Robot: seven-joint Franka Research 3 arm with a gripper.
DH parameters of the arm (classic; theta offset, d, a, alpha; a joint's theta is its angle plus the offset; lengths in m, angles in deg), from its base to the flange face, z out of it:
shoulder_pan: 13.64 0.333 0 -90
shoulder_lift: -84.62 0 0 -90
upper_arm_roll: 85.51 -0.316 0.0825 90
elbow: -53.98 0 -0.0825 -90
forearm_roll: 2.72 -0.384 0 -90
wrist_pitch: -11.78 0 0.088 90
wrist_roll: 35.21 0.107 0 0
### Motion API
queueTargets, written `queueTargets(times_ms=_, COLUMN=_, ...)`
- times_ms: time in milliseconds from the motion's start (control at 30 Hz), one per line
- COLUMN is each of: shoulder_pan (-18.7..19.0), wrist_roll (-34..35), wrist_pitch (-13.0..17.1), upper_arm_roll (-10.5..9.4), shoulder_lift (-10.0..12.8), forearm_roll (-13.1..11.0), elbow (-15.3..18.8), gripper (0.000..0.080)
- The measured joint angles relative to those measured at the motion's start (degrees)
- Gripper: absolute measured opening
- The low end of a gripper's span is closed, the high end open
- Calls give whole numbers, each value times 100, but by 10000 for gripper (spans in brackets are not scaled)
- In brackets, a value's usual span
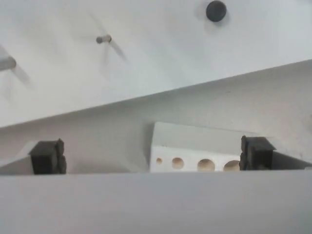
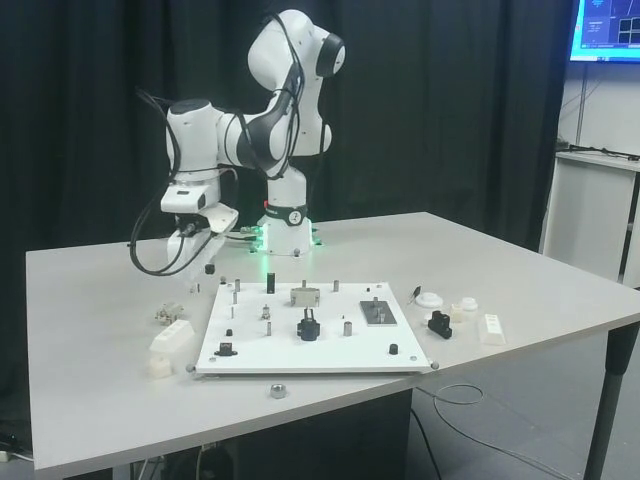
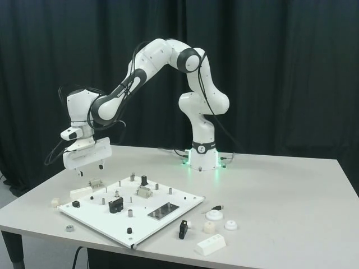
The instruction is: Remove BNC.
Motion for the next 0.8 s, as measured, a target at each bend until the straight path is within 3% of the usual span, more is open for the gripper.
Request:
queueTargets(times_ms=233, shoulder_pan=91, wrist_roll=657, wrist_pitch=-109, upper_arm_roll=-1, shoulder_lift=23, forearm_roll=74, elbow=-79, gripper=800)
queueTargets(times_ms=500, shoulder_pan=211, wrist_roll=3134, wrist_pitch=-110, upper_arm_roll=-7, shoulder_lift=31, forearm_roll=73, elbow=-112, gripper=800)
queueTargets(times_ms=800, shoulder_pan=405, wrist_roll=5324, wrist_pitch=-94, upper_arm_roll=-10, shoulder_lift=31, forearm_roll=73, elbow=-115, gripper=800)
